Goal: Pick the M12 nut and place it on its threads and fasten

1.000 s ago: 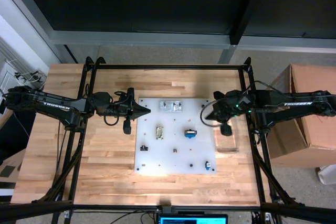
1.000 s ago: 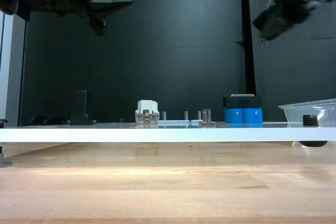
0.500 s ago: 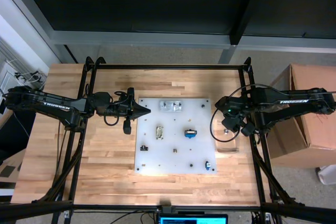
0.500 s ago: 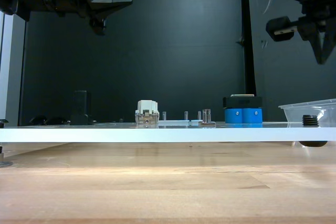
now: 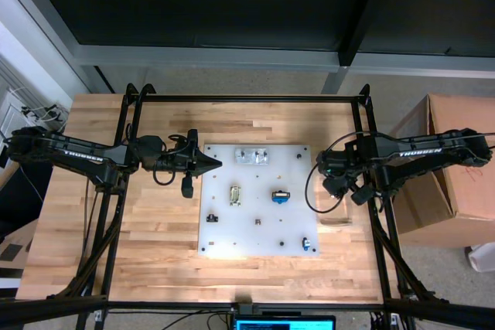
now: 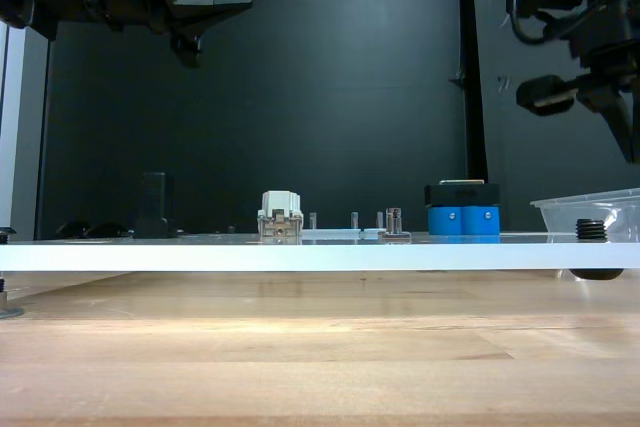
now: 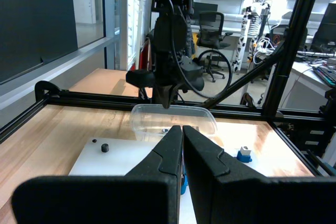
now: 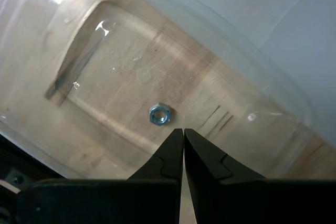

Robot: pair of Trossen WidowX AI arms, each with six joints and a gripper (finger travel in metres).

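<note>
**Wooden table (image 5: 155,214) before a dark wall: right arm poised above the nut (image 8: 158,114)**

*High view.* A white board (image 5: 232,237) lies mid-table. The left gripper (image 5: 219,164) is held level over the board's left edge, towards its far side, pointing inward. It is well apart from the clear tray (image 5: 333,218), which sits just off the board's right edge. The right gripper (image 5: 340,189) is turned downward over that tray. The nut is too small to make out from here.

*Low view.* The black ribbed stud (image 6: 591,230) stands bare in front of the tray, ribs showing, with no nut on it. The right gripper hangs high above the tray, clear of its rim. The left gripper is high at the opposite side.

*Left wrist view.* The left jaws are closed, the fingers meeting along a thin seam. Beyond them the right arm stands nearly upright over the tray.

*Right wrist view.* The nut lies free and flat on the tray floor, bore facing the camera. It is just ahead of the fingertips and slightly off the line of their seam. The right jaws are closed on nothing.

*Reading.* The right arm is much the nearer of the two. A flat hexagon has no long axis, so any pair of flats should serve. The jaws would need to part and shift a little before descending.
</note>
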